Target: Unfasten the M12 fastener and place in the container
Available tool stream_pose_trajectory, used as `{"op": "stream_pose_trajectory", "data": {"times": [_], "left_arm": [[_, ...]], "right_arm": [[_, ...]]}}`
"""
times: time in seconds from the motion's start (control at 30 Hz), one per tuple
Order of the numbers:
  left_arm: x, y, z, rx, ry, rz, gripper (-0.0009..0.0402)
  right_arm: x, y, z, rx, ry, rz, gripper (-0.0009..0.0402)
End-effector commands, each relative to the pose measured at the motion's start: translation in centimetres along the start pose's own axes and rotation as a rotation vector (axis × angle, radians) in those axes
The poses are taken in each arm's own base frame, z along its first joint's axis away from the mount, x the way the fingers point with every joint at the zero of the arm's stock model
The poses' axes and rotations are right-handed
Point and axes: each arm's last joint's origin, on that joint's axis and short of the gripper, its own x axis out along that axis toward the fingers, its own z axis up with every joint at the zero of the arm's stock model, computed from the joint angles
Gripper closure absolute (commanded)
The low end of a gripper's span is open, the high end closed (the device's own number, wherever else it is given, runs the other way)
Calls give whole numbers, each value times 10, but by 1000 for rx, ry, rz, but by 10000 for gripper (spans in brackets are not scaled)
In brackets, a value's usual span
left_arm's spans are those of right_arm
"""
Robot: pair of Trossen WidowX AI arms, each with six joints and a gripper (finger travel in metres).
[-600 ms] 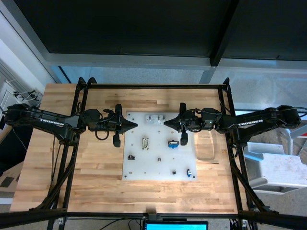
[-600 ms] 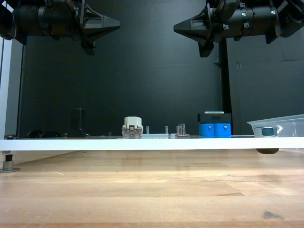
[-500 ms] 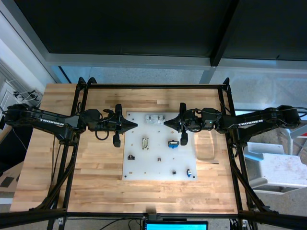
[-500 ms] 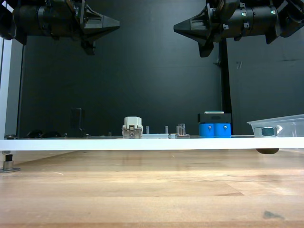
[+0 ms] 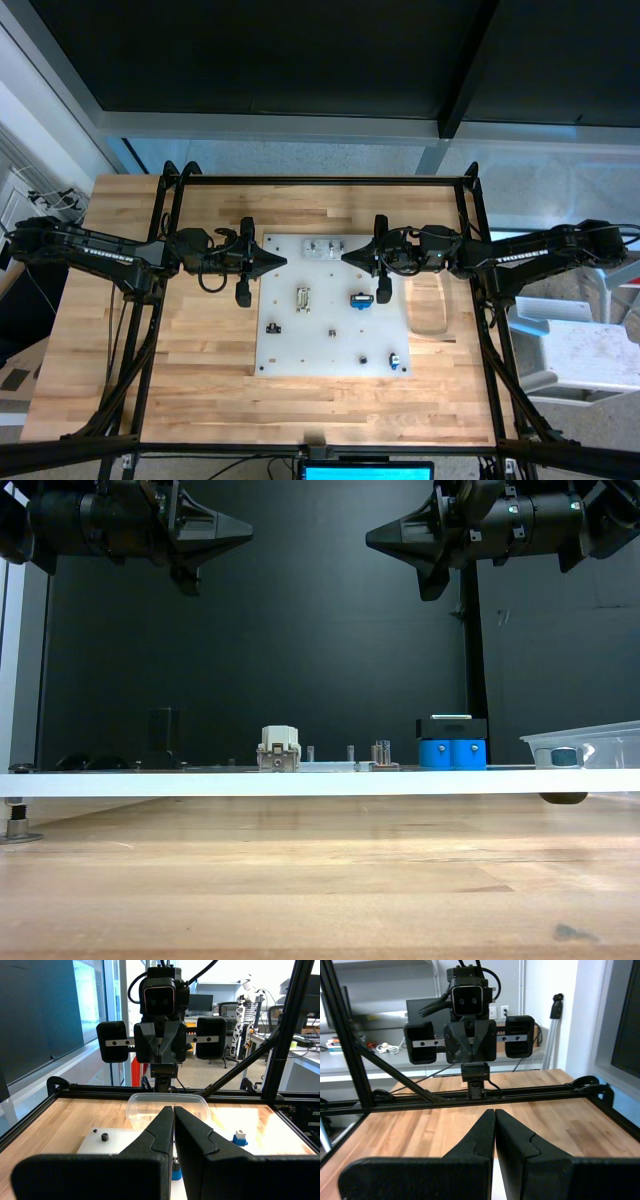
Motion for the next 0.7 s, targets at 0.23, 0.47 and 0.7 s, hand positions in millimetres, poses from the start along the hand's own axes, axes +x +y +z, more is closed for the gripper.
{"op": "stream_pose_trajectory", "data": {"times": [0.23,0.47,0.7], "left_arm": [[0,0,0,0,-1,0,393],[0,0,0,0,-1,0,393],[0,0,0,0,-1,0,393]], "right_arm": [[10,20,19,16,303,8,393],[20,45,30,124,586,5,393],[31,72,35,157,826,-31,393]]}}
